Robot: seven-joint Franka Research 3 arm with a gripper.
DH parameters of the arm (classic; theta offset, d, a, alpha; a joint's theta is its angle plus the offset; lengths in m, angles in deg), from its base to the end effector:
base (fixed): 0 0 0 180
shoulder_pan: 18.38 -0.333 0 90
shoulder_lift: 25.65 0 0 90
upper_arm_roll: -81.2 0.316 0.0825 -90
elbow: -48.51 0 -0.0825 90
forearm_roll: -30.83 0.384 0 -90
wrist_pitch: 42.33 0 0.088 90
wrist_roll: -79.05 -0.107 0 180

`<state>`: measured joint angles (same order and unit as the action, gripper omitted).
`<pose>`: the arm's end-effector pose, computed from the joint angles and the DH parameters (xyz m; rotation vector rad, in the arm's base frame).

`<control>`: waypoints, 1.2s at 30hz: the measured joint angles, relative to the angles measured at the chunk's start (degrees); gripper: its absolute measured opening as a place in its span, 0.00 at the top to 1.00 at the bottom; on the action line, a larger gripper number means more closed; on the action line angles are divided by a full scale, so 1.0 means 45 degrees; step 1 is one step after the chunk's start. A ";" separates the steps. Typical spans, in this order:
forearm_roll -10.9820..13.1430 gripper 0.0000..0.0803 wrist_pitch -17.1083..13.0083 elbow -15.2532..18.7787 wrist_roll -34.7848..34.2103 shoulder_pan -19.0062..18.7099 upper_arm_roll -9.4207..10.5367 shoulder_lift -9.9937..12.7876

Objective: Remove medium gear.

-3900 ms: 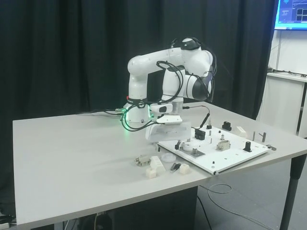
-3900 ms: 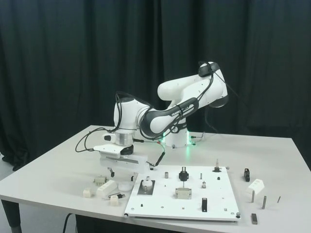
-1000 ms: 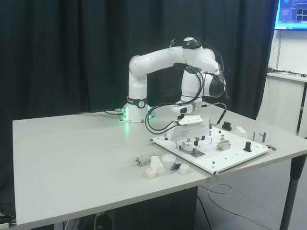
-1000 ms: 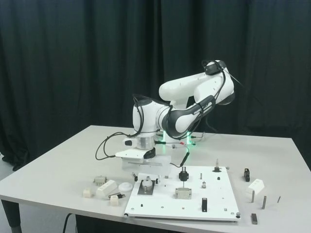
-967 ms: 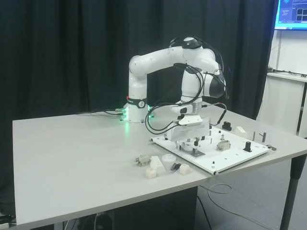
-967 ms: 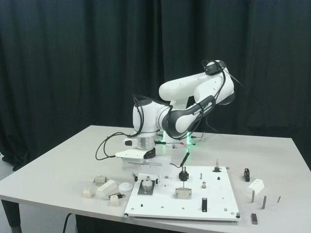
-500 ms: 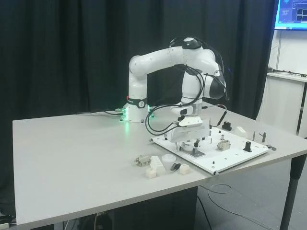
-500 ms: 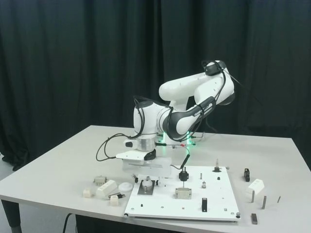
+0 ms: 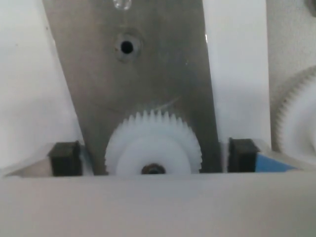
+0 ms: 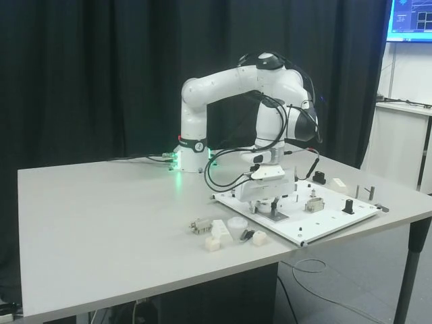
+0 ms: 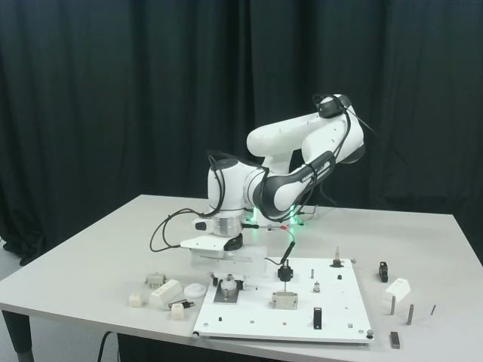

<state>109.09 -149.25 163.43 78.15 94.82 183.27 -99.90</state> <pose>0.5756 -0.0161 0.1940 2.8729 -1.1980 -0.0284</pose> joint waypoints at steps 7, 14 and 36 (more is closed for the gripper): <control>-0.0002 0.31 0.0038 -0.0022 -0.0191 -0.0023 -0.0065 0.0014; -0.0038 0.51 0.0118 -0.0020 -0.0255 -0.0047 -0.0159 0.0016; -0.0216 0.51 0.0389 -0.0022 -0.0256 -0.0138 -0.0457 0.0025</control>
<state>108.12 -147.50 163.33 77.00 94.20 181.22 -99.79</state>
